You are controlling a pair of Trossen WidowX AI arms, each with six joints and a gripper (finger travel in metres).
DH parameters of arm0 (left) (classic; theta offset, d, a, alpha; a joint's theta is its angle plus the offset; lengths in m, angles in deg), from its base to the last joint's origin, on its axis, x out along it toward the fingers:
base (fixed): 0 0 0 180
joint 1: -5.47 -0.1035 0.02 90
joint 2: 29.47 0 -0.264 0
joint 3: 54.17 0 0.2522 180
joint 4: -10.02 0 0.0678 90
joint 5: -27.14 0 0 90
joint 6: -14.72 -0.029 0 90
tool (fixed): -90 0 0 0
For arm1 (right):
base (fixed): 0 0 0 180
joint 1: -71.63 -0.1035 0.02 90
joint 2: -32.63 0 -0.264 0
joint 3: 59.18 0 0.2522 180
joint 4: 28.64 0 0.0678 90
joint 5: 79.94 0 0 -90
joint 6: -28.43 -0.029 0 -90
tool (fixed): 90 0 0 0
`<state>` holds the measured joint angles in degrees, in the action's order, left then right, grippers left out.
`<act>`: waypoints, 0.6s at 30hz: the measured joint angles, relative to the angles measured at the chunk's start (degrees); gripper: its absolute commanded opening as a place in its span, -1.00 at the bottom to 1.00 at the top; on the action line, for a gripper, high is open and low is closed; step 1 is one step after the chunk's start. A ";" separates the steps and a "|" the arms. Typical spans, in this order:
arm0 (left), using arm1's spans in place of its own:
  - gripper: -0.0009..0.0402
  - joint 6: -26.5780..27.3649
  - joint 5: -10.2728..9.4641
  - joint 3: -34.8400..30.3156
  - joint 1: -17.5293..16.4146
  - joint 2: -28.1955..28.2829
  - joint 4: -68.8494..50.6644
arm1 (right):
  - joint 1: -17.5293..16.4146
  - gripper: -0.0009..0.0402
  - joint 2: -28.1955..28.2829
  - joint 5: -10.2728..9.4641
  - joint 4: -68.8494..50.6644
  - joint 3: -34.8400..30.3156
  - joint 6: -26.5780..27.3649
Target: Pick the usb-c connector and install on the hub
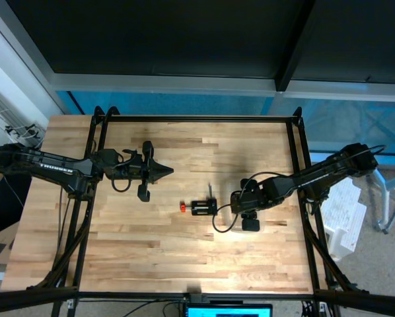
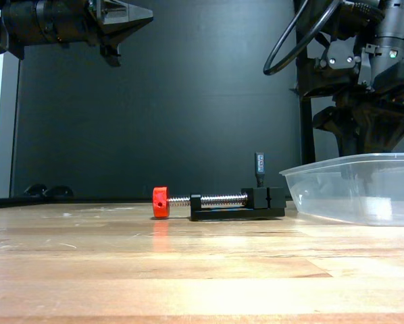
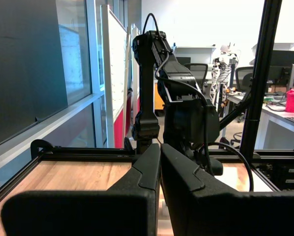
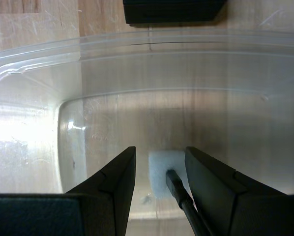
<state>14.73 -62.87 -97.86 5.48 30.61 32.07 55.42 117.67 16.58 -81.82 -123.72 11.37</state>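
Currently the job looks to be at its start: no pick has been made and nothing has been fitted to the hub (image 2: 236, 202). The hub is a small black block with an orange-red tip and a thin dark stem standing upright from it. It lies about the middle of the tabletop (image 1: 151, 251), with its tip pointing toward the left edge. Just beside it, on the side toward the right edge, sits a clear tray (image 2: 323, 183).

The right gripper (image 4: 160, 151) hangs over this tray, pointing down into it. Its fingers (image 4: 112, 182) are moderately apart and seem to grip nothing. Between them, on the tray floor, lies a whitish square piece (image 4: 157, 172). Across that piece lies a slim dark one, probably the usb-c connector (image 4: 175, 186), though the view is too unclear to be sure. It sits close to one finger, and I cannot tell whether they touch.

The left gripper (image 1: 166, 171) hovers above the tabletop toward the left edge, well apart from the hub. Its fingers are pressed together on nothing, and that arm seems parked.

Left to do: close on the connector, lift it out of the tray, carry it to the hub and seat it.
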 measured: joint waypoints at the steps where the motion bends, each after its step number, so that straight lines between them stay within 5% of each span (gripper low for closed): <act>1: -0.96 0.00 0.00 0.00 0.00 0.00 0.00 | 0.02 -0.29 -0.31 0.00 -0.28 0.00 0.02; 18: -0.96 0.02 0.00 0.00 0.00 0.00 0.02 | 0.09 -0.29 -7.48 -0.02 -7.17 -0.02 0.02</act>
<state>14.75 -62.87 -97.86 5.48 30.61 32.10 55.51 110.19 16.56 -88.99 -123.74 11.39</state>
